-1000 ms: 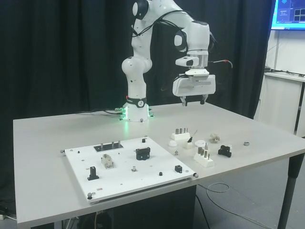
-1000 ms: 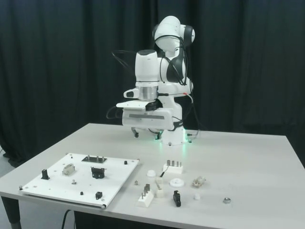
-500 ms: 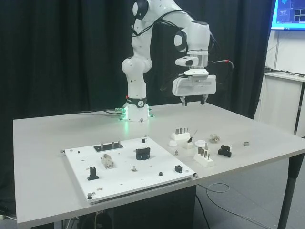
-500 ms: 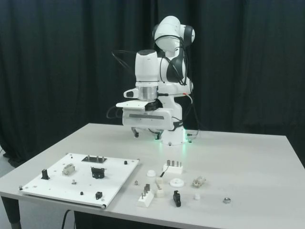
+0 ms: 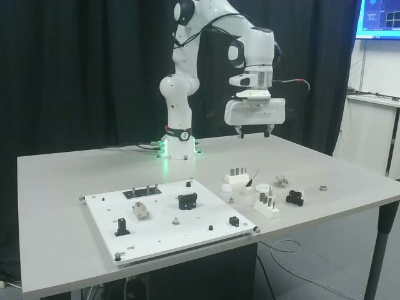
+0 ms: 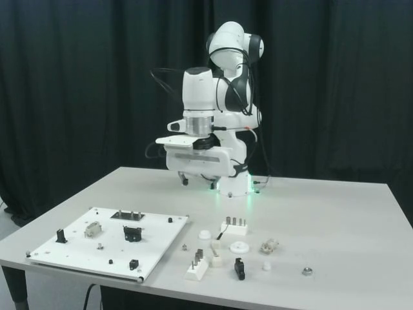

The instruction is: Pick BNC.

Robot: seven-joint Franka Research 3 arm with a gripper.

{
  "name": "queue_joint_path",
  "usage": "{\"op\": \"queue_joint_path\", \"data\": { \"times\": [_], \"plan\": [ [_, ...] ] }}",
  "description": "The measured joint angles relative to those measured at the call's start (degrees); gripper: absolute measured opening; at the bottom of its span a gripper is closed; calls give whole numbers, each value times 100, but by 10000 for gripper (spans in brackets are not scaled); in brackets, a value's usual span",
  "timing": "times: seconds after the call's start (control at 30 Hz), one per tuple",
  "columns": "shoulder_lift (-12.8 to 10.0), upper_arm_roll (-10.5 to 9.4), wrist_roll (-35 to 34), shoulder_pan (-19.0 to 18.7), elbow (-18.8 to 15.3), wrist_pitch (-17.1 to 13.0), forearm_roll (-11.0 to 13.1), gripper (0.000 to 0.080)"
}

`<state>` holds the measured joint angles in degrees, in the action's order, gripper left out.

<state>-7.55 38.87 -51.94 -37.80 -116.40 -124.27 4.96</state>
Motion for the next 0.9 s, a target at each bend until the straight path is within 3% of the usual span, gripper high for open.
{"op": "queue_joint_path", "data": {
  "times": [0.3,0.9],
  "plan": [
    [-5,58,-851,35,-45,-32,-10,800],
    [-34,80,-1274,161,-235,-250,-13,800]
  ]
}}
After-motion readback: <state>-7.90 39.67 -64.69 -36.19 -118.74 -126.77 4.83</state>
